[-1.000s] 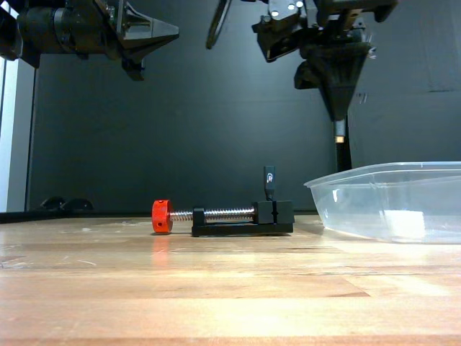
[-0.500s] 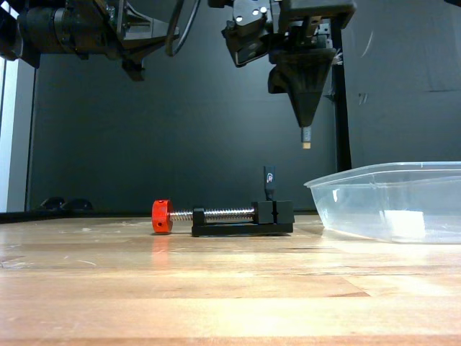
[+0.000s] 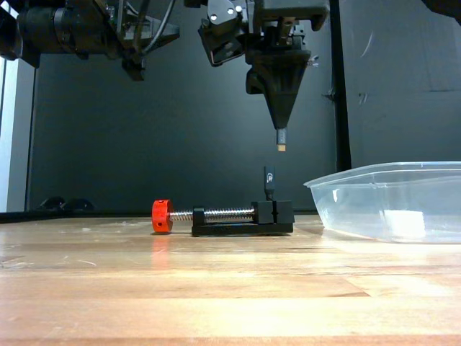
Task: Pick the USB-C connector and install on taskboard
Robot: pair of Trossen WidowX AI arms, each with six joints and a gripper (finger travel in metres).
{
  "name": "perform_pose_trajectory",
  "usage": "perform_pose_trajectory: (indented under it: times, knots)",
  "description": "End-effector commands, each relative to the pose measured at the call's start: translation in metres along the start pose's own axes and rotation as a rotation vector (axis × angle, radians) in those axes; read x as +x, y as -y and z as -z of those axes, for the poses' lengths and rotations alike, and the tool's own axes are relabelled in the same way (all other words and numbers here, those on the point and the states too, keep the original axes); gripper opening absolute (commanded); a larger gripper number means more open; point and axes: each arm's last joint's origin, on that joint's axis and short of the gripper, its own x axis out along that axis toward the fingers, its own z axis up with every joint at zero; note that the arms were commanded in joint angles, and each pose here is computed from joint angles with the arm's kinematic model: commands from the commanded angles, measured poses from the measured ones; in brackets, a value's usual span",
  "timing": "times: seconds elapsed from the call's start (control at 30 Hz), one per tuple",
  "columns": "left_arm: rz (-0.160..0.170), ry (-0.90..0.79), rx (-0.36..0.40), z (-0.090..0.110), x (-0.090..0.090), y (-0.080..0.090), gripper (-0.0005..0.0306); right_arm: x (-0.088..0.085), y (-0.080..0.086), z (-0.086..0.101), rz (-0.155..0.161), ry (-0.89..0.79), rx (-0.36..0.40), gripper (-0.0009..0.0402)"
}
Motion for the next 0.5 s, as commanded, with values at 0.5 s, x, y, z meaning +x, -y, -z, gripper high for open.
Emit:
perform_pose_trajectory:
  times: [0.5]
  knots:
    - [0.0,0.0,0.0,0.0,0.0,0.0,0.0,0.0067,-0.0007,-0.0065,0.019,0.017,0.01,0.0]
